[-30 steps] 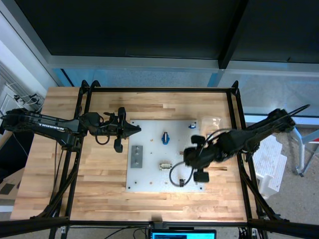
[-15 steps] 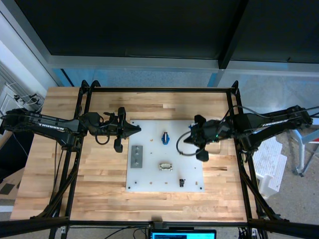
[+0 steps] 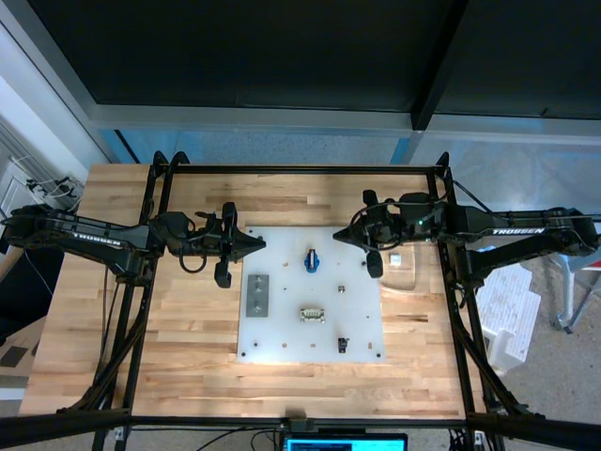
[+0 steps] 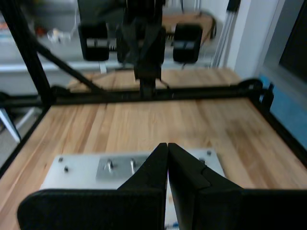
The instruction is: Pick the USB connector and install on taskboard
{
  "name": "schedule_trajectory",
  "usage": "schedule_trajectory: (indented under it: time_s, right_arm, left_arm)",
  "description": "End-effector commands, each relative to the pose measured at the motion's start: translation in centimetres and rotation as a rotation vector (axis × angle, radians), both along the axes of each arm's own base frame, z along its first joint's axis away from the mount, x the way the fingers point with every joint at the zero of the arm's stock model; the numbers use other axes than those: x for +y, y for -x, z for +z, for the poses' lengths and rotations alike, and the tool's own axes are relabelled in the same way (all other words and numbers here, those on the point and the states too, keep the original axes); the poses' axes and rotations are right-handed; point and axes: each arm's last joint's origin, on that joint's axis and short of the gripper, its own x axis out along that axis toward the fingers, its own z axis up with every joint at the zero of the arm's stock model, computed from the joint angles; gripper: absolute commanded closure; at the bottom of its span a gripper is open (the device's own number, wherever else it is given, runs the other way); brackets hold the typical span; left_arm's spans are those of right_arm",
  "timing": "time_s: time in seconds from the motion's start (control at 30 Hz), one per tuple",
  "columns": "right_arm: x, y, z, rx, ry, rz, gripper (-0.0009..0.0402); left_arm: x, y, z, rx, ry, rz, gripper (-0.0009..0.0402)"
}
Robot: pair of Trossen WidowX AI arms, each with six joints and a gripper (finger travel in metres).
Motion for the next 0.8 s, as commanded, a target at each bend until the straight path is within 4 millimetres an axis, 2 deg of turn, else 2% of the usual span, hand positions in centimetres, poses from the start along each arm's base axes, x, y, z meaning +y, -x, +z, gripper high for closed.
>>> schedule_trajectory:
  time_s: [0.03, 0.33, 0.8]
  right_arm:
    - [0.0, 0.2, -0.5, -0.079, 0.004, 0.004, 0.0393]
    - [-0.1, 0.6, -2.1, -0.261, -0.025, -0.012, 0.0393]
    - [0.1, 0.9, -3.5, -0.267, -0.025, -0.001, 0.0393]
  left_arm:
    - [0.0, 0.0, 0.0, 0.0, 0.0, 0.0, 0.0393]
    - [0.0, 0.0, 0.0, 0.0, 0.0, 0.0, 0.0393]
    - [0.0, 0.0, 0.0, 0.0, 0.0, 0.0, 0.0393]
